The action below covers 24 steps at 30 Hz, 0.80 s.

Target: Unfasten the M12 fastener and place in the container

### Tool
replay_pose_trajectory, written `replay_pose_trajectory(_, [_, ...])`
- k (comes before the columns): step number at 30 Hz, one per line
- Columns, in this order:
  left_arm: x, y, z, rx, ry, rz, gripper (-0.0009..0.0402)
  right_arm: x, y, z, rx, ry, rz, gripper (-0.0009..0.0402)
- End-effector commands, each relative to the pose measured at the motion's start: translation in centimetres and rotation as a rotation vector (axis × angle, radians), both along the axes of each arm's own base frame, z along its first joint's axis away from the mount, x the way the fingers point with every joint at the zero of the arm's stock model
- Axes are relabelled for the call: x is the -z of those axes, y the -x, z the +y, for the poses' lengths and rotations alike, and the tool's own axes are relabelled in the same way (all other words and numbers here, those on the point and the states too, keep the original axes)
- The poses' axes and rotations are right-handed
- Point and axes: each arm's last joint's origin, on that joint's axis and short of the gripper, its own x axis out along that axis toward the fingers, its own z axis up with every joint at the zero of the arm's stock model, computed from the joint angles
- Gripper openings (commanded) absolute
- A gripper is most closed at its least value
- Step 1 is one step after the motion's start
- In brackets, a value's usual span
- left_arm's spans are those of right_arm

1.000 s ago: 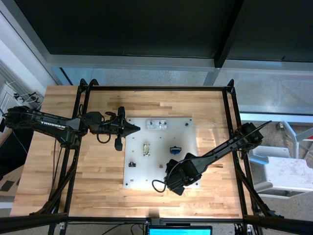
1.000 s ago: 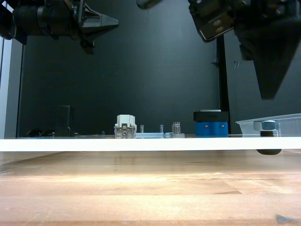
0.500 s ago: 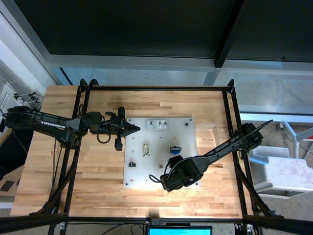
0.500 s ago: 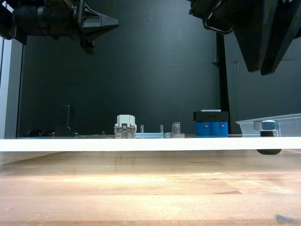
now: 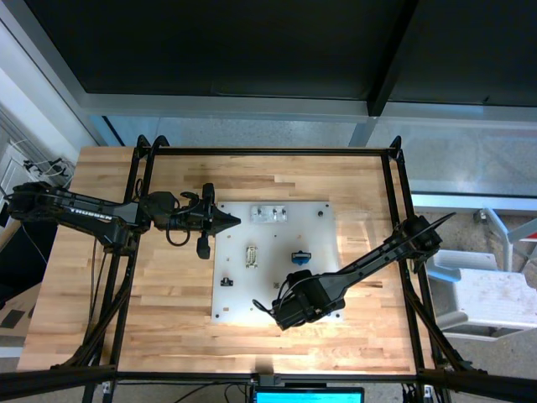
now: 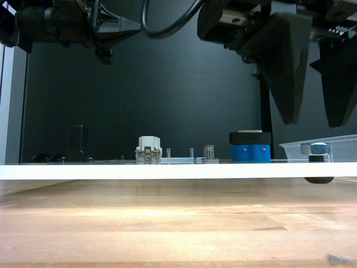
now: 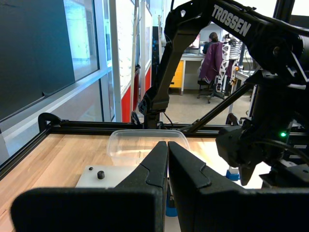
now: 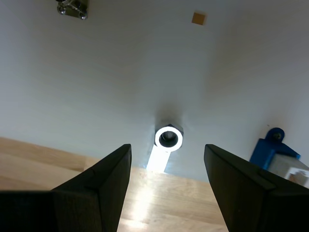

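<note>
1. My right gripper (image 6: 312, 120) hangs just above the silver nut (image 6: 315, 148), with its fingers spread wide apart.
2. The nut sits on its black stud (image 6: 318, 158), on the white board (image 8: 120, 72) near the board's edge.
3. The clear container (image 7: 145, 140) sits on the table beside the board.
4. My left gripper (image 7: 167, 145) is up high, well apart, fingers pressed together.

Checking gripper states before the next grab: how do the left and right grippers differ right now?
Left gripper is shut; right gripper is open. Left points level, by the board's far left edge; right points down above the nut on its stud. Both hang clear of the board, holding nothing.
</note>
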Motion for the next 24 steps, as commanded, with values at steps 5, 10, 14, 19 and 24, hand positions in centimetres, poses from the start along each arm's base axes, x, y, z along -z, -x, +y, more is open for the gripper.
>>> replay_pose_trajectory(5, [0.0,0.0,0.0,0.000,0.000,0.000,0.0000,0.7,0.0,-0.4,0.007,0.008,0.012,0.0198])
replay_pose_trajectory(10, [0.0,0.0,0.0,0.000,0.000,0.000,0.0000,1.6,-0.4,-0.1,0.001,-0.019,0.020,0.0183])
replay_pose_trajectory(14, [0.0,0.0,0.0,0.000,0.000,0.000,0.0000,2.0,-0.5,-0.1,0.001,-0.015,0.021,0.0176])
replay_pose_trajectory(19, [0.0,0.0,0.0,0.000,0.000,0.000,0.0000,2.1,-0.5,-0.1,0.002,-0.011,0.026,0.0165])
replay_pose_trajectory(24, [0.0,0.0,0.0,0.000,0.000,0.000,0.0000,2.2,-0.5,-0.3,0.005,-0.011,0.026,0.0143])
